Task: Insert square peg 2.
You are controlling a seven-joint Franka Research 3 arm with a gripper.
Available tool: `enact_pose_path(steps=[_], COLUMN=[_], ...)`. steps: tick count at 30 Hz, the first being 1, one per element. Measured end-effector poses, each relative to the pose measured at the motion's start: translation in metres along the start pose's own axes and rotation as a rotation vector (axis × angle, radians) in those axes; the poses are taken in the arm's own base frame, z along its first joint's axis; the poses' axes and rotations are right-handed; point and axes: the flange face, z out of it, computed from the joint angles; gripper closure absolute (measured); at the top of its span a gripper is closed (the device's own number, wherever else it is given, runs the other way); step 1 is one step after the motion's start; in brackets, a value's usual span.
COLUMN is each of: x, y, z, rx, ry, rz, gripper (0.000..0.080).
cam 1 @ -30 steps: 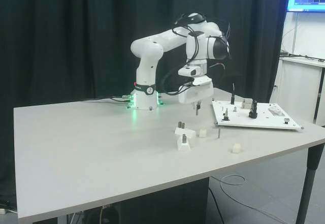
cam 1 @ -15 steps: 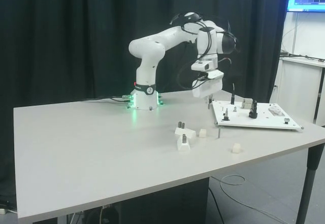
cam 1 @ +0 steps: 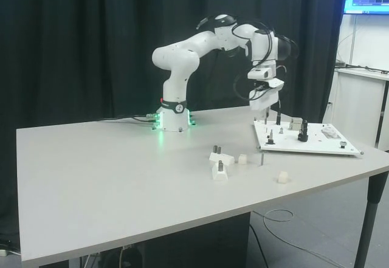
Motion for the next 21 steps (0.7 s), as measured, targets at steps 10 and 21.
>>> enact_pose_path(steps=[10, 21], x=[-0.019, -0.036], y=[-0.047, -0.091], z=[0.005, 0.021], rx=[-0.015, -0.066], ry=[0.041, 0.070], rz=[-0.071, -0.164], gripper=[0.0728, 0.0728])
